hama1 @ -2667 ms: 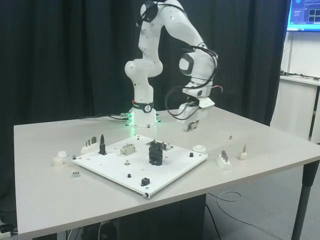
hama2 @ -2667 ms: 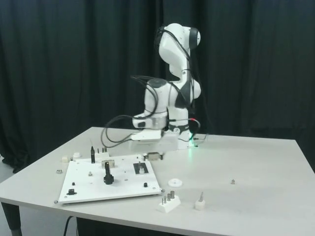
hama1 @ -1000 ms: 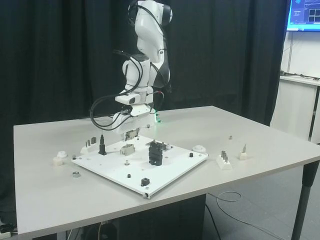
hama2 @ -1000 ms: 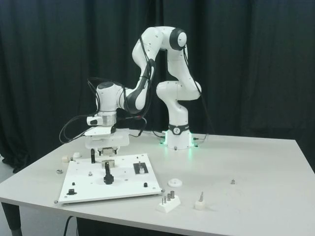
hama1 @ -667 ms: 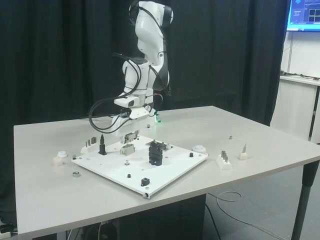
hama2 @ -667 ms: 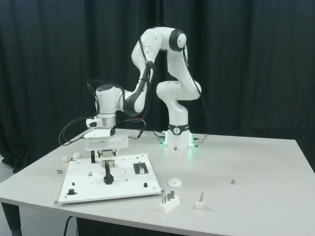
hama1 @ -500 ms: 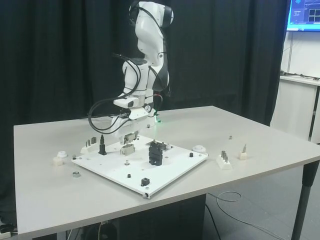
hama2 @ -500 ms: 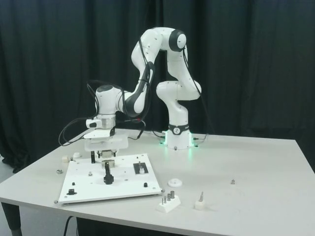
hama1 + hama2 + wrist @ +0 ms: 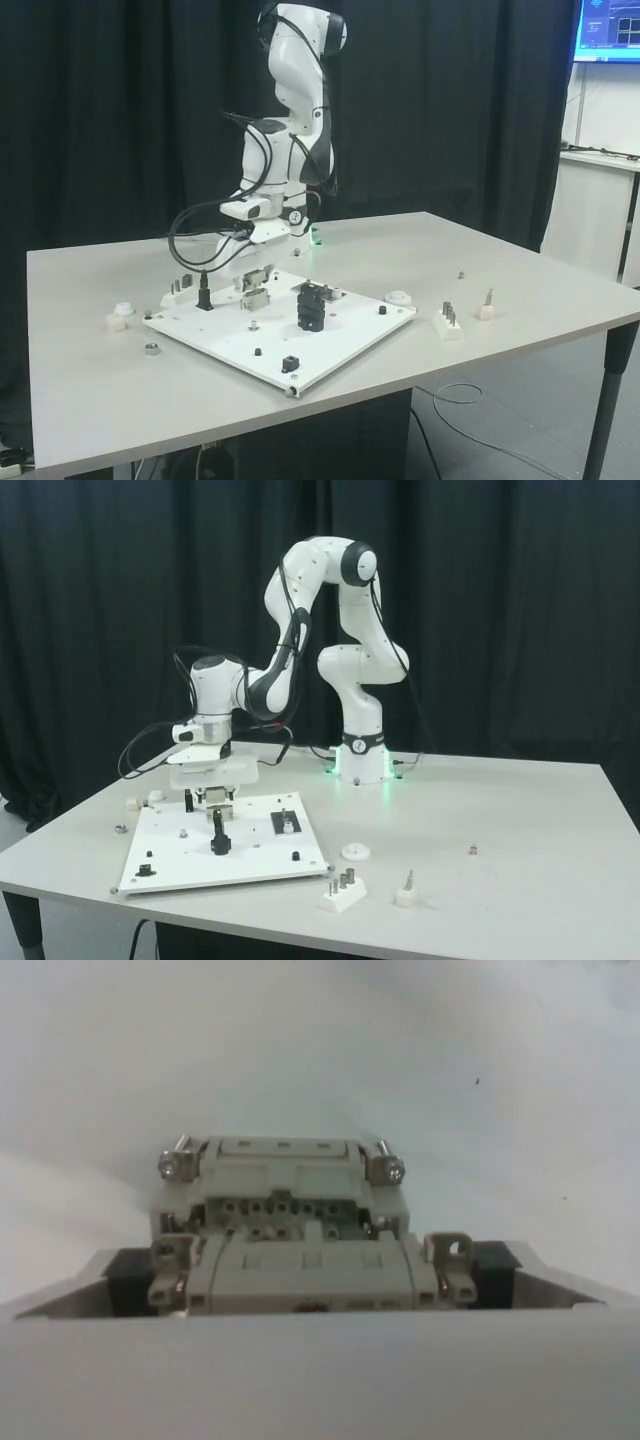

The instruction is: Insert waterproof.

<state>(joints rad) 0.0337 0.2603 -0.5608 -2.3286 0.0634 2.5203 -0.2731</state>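
A connector plug [image 9: 305, 1270] is gripped between the black fingers [image 9: 130, 1278] of the gripper [image 9: 254, 277], as shown in the wrist view, where the plug is clamped from both sides. It is held directly over the matching socket [image 9: 282, 1182], which is fixed near the back edge of the white board [image 9: 330, 345] on the grey table [image 9: 500, 260]. In the wrist view the two parts overlap, and whether they are touching or just apart cannot be told. In both room views the gripper is seen low over the board, close above the socket.

The step in hand is judged to be the final lowering and seating of the plug into the socket.

Several failures can be expected from here. If the plug is offset or slightly turned against the socket, its edge may be caught on the socket rim and the plug may be jammed or tilted in the grasp. If it is pressed down hard while misaligned, the pins may be bent or the board shifted on the table. The screws [image 9: 172, 1164] standing at the socket's two ends may also be struck by the plug's side ears. A black post [image 9: 204, 290] stands nearby and could be brushed by the dangling cable [image 9: 185, 235].
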